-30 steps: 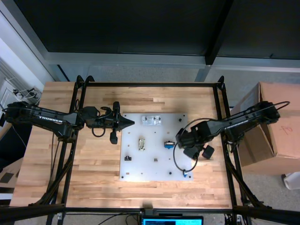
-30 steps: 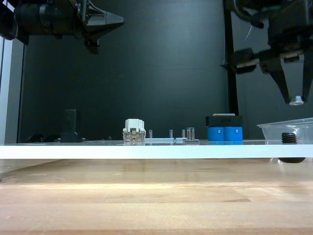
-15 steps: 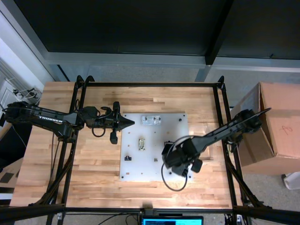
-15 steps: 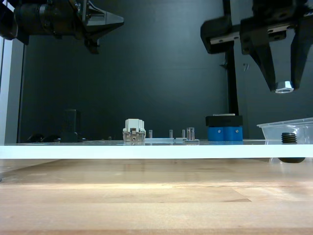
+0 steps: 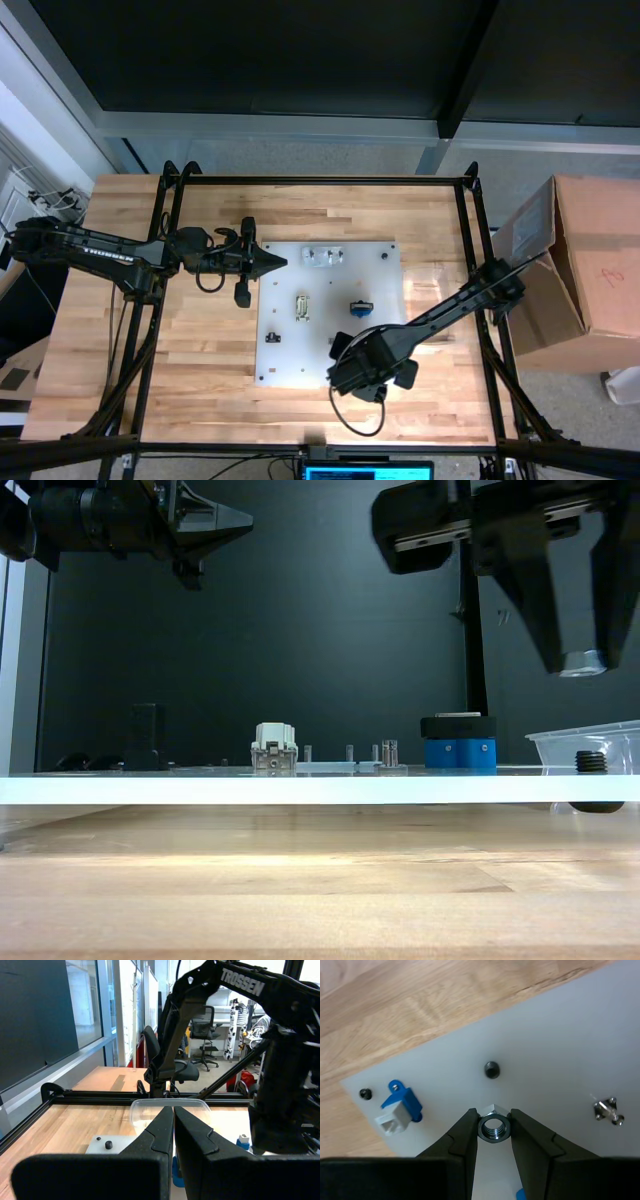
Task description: Pick the M12 nut and place it on its threads and fasten
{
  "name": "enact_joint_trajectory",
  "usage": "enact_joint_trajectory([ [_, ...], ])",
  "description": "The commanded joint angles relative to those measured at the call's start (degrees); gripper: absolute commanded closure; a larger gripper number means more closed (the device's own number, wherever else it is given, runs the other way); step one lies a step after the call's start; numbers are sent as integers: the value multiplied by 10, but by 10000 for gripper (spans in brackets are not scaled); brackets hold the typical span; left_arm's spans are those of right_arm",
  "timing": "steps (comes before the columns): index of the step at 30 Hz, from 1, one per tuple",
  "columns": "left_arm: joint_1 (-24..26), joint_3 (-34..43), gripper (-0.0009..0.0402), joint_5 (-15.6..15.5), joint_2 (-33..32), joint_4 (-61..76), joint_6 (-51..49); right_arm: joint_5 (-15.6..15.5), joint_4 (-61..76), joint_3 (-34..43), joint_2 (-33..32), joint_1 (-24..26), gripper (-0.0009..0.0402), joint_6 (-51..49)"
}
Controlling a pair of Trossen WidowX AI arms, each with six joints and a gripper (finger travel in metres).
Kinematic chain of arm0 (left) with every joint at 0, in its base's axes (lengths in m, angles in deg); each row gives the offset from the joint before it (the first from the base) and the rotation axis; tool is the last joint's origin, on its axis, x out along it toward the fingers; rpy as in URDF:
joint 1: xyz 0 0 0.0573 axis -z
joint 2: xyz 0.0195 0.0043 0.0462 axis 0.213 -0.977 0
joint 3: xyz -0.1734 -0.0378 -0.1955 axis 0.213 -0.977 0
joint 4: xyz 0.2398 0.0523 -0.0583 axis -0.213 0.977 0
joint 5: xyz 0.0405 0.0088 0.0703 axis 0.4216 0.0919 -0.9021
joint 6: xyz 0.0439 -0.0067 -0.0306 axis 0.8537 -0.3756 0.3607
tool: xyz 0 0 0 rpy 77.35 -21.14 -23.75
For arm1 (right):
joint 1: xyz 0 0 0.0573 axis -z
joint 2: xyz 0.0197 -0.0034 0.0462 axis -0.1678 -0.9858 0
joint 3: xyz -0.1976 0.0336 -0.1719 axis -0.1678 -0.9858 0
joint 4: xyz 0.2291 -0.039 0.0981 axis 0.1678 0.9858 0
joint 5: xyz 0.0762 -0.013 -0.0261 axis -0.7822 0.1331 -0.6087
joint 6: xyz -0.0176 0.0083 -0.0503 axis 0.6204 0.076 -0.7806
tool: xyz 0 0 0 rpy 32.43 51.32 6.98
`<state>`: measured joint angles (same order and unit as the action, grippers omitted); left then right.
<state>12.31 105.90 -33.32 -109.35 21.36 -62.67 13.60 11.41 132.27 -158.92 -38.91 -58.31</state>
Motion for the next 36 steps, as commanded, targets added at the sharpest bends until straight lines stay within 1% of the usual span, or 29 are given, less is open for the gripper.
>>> enact_joint_trajectory([
  [1,0,0,393,0,0,0,0,-1,3,20,-15,0,371,-5],
  [10,0,0,393,0,0,0,0,-3,-8,17,-23,0,371,-4],
  [22,0,0,393,0,0,0,0,-3,-47,-14,-23,-2,371,-4],
  [31,0,0,393,0,0,0,0,-6,-52,-14,-31,-3,371,-4],
  [33,0,0,393,0,0,0,0,-21,-58,-15,-31,-3,371,-6],
  [36,0,0,393,0,0,0,0,-23,-61,-17,-31,-2,371,-7],
])
